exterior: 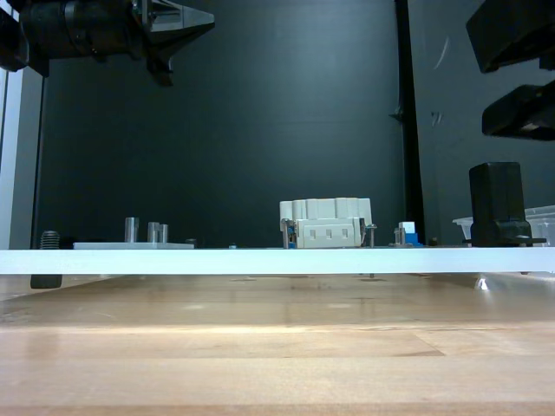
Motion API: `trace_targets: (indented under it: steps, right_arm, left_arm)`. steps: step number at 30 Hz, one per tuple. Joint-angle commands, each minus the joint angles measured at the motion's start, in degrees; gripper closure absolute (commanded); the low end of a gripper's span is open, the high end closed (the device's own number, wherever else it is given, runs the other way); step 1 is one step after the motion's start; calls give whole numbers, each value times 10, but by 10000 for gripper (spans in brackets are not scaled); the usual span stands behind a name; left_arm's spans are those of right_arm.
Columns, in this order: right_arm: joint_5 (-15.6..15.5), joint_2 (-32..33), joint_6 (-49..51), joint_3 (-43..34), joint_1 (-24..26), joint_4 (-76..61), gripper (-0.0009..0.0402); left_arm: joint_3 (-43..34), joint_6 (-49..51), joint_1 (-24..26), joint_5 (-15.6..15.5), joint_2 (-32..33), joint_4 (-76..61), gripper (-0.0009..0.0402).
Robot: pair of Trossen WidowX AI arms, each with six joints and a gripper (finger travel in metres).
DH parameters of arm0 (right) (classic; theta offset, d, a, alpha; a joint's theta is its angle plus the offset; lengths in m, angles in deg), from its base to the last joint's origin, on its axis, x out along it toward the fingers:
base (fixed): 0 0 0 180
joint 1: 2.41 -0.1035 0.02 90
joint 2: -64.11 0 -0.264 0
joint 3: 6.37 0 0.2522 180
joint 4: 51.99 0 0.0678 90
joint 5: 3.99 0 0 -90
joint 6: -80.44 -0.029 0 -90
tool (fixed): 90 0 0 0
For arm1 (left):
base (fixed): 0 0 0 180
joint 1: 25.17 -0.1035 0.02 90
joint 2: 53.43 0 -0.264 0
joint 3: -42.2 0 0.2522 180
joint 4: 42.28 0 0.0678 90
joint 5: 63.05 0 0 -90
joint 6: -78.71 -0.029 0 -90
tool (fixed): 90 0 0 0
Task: Pick the 16mm bar and install on taskboard
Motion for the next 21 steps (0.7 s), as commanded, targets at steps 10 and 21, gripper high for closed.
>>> trace_targets:
  steps: [10,21]
  right_arm:
    - [0,-1,0,0,0,-2,324]
    - [-5,-3,0,-7,0,-6,189]
  left_arm:
    - [0,0,0,0,0,0,393]
    - [0,0,0,0,0,0,393]
